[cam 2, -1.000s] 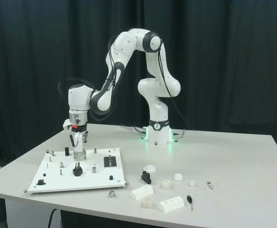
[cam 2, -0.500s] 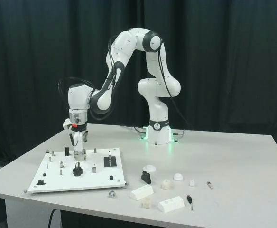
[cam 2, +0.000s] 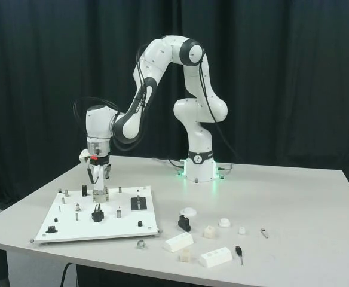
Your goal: Remove waterproof.
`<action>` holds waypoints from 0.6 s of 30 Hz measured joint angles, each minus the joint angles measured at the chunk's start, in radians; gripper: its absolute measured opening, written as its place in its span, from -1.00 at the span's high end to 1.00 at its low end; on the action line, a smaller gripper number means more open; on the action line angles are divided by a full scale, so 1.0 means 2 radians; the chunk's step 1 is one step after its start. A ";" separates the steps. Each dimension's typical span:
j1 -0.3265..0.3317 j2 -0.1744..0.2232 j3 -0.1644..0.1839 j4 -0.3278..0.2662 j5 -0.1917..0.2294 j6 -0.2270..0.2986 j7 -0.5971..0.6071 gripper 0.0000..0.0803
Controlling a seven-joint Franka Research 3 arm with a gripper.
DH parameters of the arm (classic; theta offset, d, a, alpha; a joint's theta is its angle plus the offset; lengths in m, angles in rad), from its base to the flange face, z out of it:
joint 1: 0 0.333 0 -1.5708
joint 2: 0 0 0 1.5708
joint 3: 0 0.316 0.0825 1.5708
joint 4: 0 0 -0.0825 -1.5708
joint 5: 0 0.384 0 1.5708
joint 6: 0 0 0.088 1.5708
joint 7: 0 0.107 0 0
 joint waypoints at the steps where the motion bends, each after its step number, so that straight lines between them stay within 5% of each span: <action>1: 0.000 0.000 0.000 0.000 0.000 0.000 0.000 0.22; 12: 0.000 -0.022 -0.009 0.001 -0.010 -0.003 0.000 0.22; 18: 0.000 -0.045 -0.013 0.001 -0.022 -0.025 0.002 0.22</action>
